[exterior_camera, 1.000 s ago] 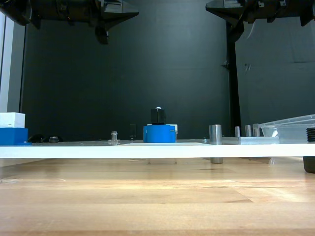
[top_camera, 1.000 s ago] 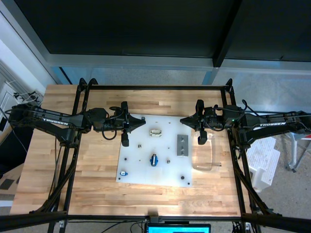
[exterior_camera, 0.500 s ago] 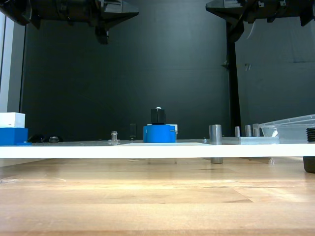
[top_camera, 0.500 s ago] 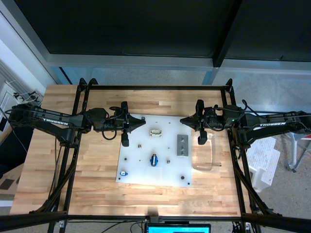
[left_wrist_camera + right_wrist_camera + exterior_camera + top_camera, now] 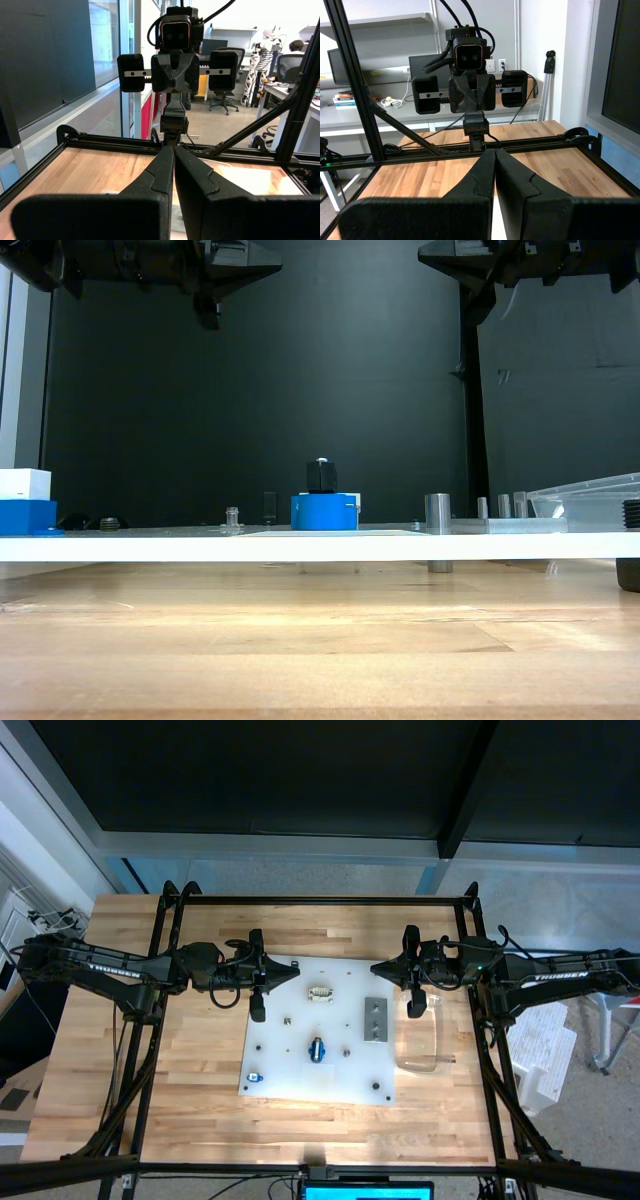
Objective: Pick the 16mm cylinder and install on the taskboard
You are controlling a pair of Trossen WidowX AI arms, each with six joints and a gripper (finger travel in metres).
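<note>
Robot: Nothing has moved in the last second. Both my arms and every loose part sit exactly where they were.

Operator: Where is the peg?

Robot: The 16mm cylinder (image 5: 346,1051), a tiny short grey metal peg, stands upright on the taskboard (image 5: 300,1072), the large flat white square plate with small holes. It is just to the right of the blue round fitting (image 5: 316,1048) with the black top. Seen from table height, a grey stub shows under the plate directly below the peg.

Operator: What lies around it?

Robot: Farther back and to the right is the rectangular grey metal block (image 5: 376,1018). The beige connector (image 5: 320,992) sits beyond the blue fitting, toward the far edge. A small blue-and-white piece (image 5: 254,1077) sits near the plate's near left corner. The clear plastic tray (image 5: 420,1042) lies on the wooden tabletop (image 5: 180,1070), just beside the plate's right edge.

Operator: And your grippers?

Robot: My left gripper (image 5: 293,972) hangs high over the far left part of the taskboard. Its fingers are pressed together and it holds nothing. My right gripper (image 5: 377,967) hangs high over the far right part, likewise closed and empty. The two point at each other across the plate, well apart, and neither is near the cylinder.
</note>
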